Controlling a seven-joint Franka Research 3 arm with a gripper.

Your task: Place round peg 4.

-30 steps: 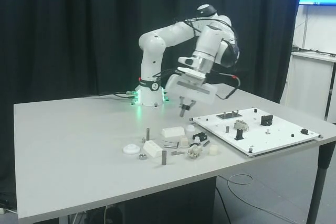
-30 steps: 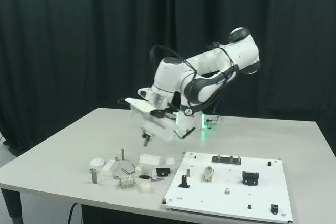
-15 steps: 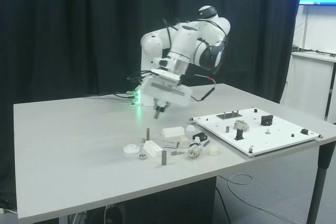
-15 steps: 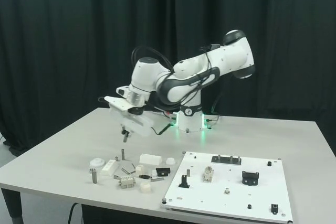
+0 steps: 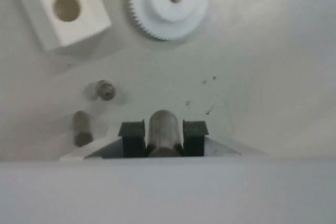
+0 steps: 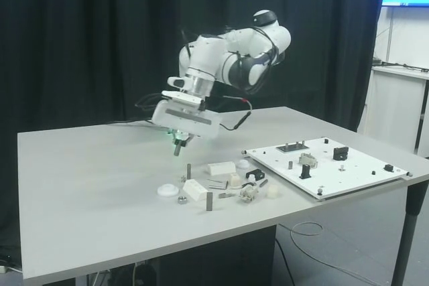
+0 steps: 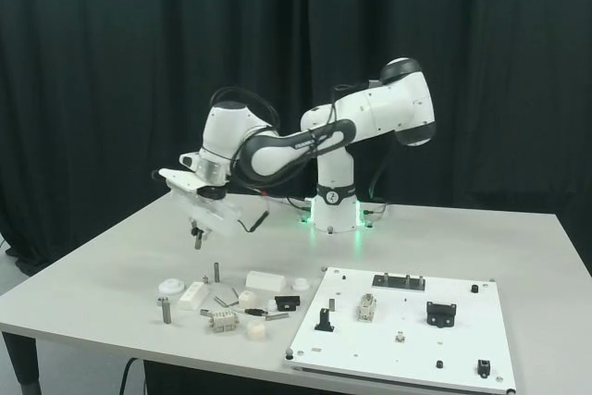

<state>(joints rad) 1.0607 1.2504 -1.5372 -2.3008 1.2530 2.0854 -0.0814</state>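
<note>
Above the left part of the grey table [image 6: 87,179], seen from the first room view, the white arm [image 6: 231,58] reaches out and down, its gripper [image 6: 178,146] hanging in the air over a scatter of loose parts. Both black fingers [image 5: 132,136] are clamped on a grey round peg [image 5: 163,132], which stands between them in the wrist view and pokes out below the fingertips in both room views.

Under the gripper, on the table, lie a white toothed gear [image 5: 167,2] and a white block with two holes [image 5: 60,6], close beside each other. Two small grey pegs [image 5: 81,127] stand near them. Further right in the first room view sit more small white and black parts [image 6: 234,182], bunched together.

Right of these lies a white assembly board [image 6: 348,169] carrying several black and grey fittings, well apart from the gripper. At the arm's base a green light [image 7: 311,220] glows.
</note>
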